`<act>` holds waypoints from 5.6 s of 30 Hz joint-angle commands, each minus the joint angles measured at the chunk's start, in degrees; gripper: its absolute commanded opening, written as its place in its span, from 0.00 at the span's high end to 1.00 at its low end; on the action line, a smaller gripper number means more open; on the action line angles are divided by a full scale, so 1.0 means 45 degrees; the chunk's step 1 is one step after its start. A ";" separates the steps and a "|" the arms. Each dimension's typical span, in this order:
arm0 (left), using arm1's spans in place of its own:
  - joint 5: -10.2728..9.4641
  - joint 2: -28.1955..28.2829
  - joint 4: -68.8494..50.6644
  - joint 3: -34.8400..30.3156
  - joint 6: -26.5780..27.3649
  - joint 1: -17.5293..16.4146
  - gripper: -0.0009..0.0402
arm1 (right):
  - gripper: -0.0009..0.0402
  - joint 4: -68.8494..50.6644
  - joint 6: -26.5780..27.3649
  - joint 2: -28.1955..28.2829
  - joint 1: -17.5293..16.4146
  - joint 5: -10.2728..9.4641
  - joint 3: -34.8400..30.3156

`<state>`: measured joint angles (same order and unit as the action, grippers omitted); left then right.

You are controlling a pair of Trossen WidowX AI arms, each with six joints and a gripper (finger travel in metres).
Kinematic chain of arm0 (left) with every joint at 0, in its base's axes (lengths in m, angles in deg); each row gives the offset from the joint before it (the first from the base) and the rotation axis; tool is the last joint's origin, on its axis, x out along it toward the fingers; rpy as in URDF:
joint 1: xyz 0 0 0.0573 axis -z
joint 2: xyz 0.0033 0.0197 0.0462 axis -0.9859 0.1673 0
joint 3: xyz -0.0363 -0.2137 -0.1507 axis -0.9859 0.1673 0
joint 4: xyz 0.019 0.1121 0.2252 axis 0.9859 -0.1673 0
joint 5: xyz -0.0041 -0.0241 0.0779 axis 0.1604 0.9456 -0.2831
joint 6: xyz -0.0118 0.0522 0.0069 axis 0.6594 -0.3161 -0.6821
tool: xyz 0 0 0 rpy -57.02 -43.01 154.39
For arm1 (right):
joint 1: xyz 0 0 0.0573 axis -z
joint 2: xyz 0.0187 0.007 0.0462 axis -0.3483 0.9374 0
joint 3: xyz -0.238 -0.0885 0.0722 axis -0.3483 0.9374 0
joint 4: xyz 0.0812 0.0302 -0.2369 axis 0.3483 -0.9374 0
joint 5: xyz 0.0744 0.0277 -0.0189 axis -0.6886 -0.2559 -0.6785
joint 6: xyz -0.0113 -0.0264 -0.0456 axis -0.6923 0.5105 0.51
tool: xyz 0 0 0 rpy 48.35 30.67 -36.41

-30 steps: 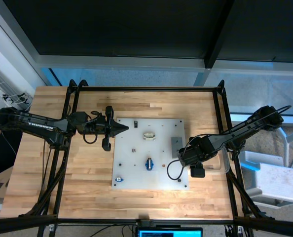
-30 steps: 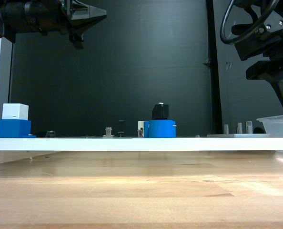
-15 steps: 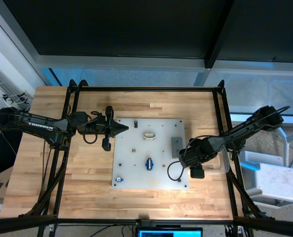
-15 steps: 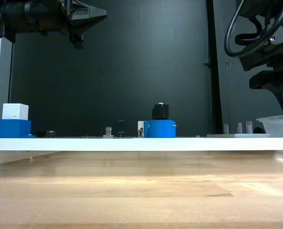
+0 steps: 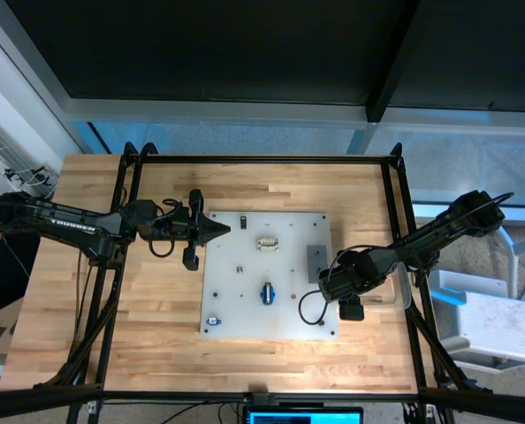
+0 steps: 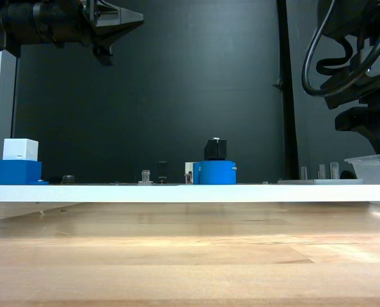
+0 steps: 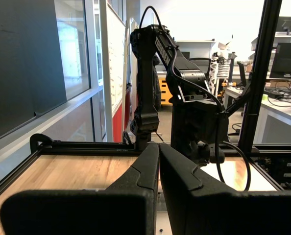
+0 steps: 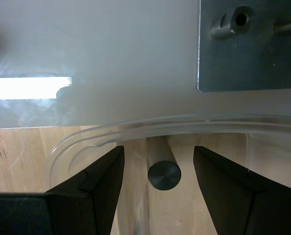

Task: Pick the 16mm cylinder and place it in the taskboard

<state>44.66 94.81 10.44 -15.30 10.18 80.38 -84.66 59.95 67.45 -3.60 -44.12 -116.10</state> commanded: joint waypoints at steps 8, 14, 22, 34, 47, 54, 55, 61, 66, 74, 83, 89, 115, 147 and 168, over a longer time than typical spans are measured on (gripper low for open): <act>0.0000 0.0005 0.0000 -0.0005 0.0000 0.0000 0.98 | 0.59 0.0015 0.0083 0.0010 0.0024 0.0049 0.0019; 0.0000 0.0005 0.0000 -0.0005 -0.0005 -0.0005 0.98 | 0.67 0.0029 0.0083 0.0010 0.0034 0.0029 0.0019; 0.0000 0.0005 0.0000 -0.0005 0.0000 -0.0005 0.98 | 0.77 0.0015 0.0073 0.0010 0.0039 0.0005 0.0019; 0.0000 0.0005 0.0000 -0.0005 -0.0005 0.0000 0.98 | 0.87 0.0005 0.0073 0.0005 0.0039 0.0010 0.0019; 0.0000 0.0005 0.0000 -0.0005 -0.0005 0.0000 0.98 | 0.91 -0.0539 0.0078 -0.0272 0.0039 0.0010 -0.0194; 0.0000 0.0005 0.0000 -0.0005 0.0000 0.0000 0.98 | 0.91 -0.1239 0.0078 -0.0636 0.0039 0.0005 -0.0583; 0.0000 0.0005 0.0000 -0.0005 -0.0005 0.0000 0.98 | 0.91 -0.1292 0.0078 -0.0690 0.0039 0.0005 -0.0636; 0.0000 0.0005 0.0000 -0.0005 -0.0005 0.0000 0.98 | 0.91 -0.1889 0.0078 -0.0933 0.0044 0.0010 -0.1073; 0.0000 0.0005 0.0000 -0.0005 -0.0005 -0.0005 0.98 | 0.91 -0.2628 0.0087 -0.1185 0.0049 0.0015 -0.1637; 0.0000 0.0005 0.0000 -0.0005 -0.0005 -0.0005 0.98 | 0.91 -0.3657 0.0092 -0.1428 0.0049 0.0039 -0.2467; 0.0000 0.0005 0.0000 -0.0005 0.0000 0.0000 0.98 | 0.91 -0.3993 0.0087 -0.1593 0.0053 0.0121 -0.2895; 0.0000 0.0005 0.0000 -0.0005 -0.0005 -0.0005 0.98 | 0.91 -0.4027 0.0092 -0.1593 0.0058 0.0253 -0.2890; 0.0000 0.0005 0.0000 -0.0005 -0.0005 0.0000 0.98 | 0.91 -0.3347 0.0631 0.0452 0.0622 0.0345 -0.4478; 0.0000 0.0005 0.0000 -0.0005 0.0000 0.0000 0.98 | 0.91 -0.2890 0.1627 0.4318 0.1234 0.0345 -0.7868; 0.0000 0.0005 0.0000 -0.0005 0.0000 0.0000 0.98 | 0.91 -0.2336 0.1855 0.4940 0.1491 0.0321 -0.8077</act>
<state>44.66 94.81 10.44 -15.32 10.18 80.38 -95.37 68.61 89.72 3.15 -42.61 -152.80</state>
